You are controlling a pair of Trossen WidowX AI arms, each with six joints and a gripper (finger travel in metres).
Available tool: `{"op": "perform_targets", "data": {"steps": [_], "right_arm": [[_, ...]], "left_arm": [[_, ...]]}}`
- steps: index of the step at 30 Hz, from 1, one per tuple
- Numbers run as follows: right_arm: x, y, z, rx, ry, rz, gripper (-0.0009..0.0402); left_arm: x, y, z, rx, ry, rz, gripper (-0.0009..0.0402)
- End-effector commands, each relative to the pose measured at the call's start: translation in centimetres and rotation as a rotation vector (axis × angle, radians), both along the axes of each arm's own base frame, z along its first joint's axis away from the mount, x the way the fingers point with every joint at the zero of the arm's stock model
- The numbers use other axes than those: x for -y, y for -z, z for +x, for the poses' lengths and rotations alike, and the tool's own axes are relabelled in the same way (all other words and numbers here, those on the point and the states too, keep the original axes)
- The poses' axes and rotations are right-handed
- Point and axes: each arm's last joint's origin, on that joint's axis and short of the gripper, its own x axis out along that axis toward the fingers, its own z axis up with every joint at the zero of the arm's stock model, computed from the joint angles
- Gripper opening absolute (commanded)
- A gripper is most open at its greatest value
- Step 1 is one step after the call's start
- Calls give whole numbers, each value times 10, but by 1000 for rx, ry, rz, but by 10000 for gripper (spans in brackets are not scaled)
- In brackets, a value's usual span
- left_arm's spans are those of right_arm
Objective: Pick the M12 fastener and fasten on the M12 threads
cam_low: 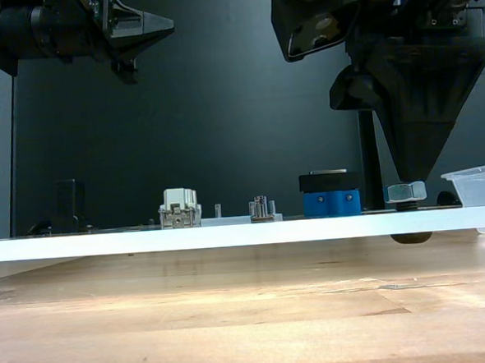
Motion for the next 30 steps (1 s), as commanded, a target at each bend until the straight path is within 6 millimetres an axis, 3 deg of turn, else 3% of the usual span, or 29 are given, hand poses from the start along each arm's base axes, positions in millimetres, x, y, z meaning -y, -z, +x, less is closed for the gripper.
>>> {"op": "perform_targets", "data": {"steps": [1, 9, 16, 30], "right_arm": [[0, 1, 0, 3, 13, 2, 0], [-1, 2, 1, 8, 22, 20, 0], [-8, -1, -5, -137, -93, 300, 0], [4, -11, -4, 0, 8, 27, 0]], "left_arm": [[0, 0, 0, 0, 0, 0, 0], [0, 0, 0, 0, 0, 0, 0], [0, 0, 0, 0, 0, 0, 0], [0, 0, 0, 0, 0, 0, 0]]}}
